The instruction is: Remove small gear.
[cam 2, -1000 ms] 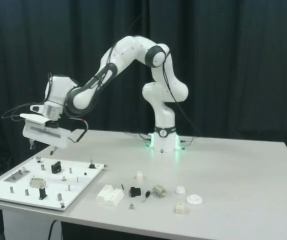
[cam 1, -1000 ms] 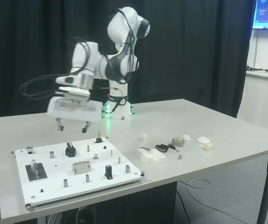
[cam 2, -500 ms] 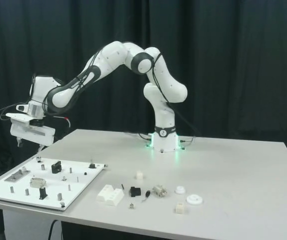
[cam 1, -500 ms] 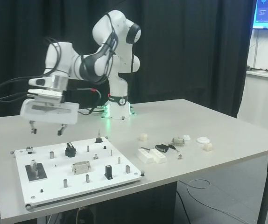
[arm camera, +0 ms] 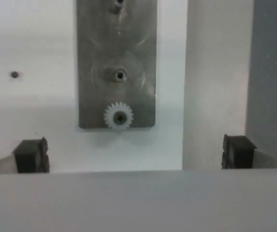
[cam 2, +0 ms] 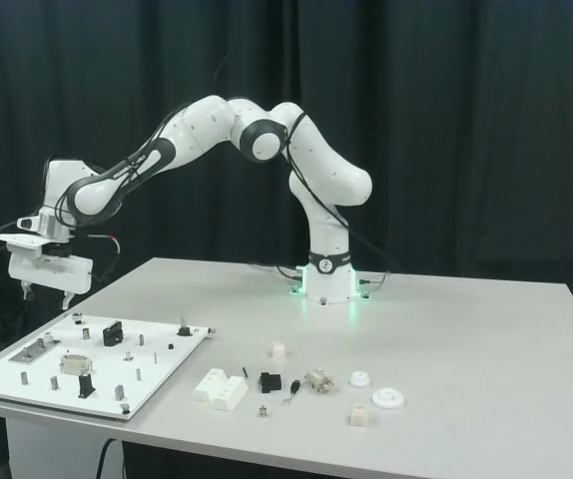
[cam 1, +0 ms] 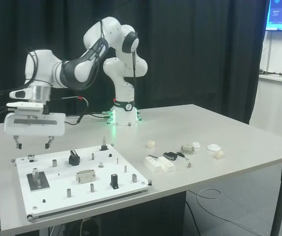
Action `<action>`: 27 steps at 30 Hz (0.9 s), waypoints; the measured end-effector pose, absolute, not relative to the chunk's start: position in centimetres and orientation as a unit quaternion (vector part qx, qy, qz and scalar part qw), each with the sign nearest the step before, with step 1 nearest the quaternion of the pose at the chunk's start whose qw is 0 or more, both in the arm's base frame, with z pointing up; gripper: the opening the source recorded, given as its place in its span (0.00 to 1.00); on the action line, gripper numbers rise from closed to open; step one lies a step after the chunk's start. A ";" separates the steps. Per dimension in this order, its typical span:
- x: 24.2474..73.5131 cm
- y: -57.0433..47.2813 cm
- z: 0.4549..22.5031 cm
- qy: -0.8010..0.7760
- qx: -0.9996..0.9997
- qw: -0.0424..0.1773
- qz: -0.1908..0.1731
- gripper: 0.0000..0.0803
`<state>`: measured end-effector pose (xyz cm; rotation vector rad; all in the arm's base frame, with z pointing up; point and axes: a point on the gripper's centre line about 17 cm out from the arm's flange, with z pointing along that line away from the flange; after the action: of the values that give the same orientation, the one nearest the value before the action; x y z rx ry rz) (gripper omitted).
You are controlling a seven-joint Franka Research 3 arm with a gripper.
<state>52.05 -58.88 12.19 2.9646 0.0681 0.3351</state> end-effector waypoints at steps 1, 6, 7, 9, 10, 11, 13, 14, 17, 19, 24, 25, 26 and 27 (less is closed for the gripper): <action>51.9 -59.0 12.0 0.022 0.990 0.076 0.113 1.00; 51.6 -59.3 10.8 0.020 0.991 0.058 0.120 1.00; 51.5 -59.3 10.6 0.019 0.991 0.055 0.121 1.00; 51.6 -59.2 10.1 0.018 0.991 0.050 0.124 1.00; 51.6 -59.2 9.9 0.018 0.991 0.047 0.125 1.00; 51.7 -59.1 9.7 0.018 0.991 0.045 0.127 1.00; 51.8 -58.9 9.2 0.017 0.991 0.040 0.129 1.00; 51.9 -58.8 9.0 0.016 0.991 0.038 0.130 1.00; 52.1 -58.5 8.5 0.012 0.990 0.033 0.134 1.00; 52.3 -58.3 8.2 0.011 0.990 0.030 0.135 1.00; 52.6 -57.9 7.6 0.007 0.990 0.024 0.138 1.00; 52.6 -57.8 7.5 0.007 0.990 0.023 0.139 1.00; 52.7 -57.8 7.3 0.006 0.990 0.022 0.140 1.00; 52.7 -57.7 7.2 0.005 0.990 0.021 0.140 1.00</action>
<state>52.69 -57.71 7.24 3.0683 0.0150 0.4351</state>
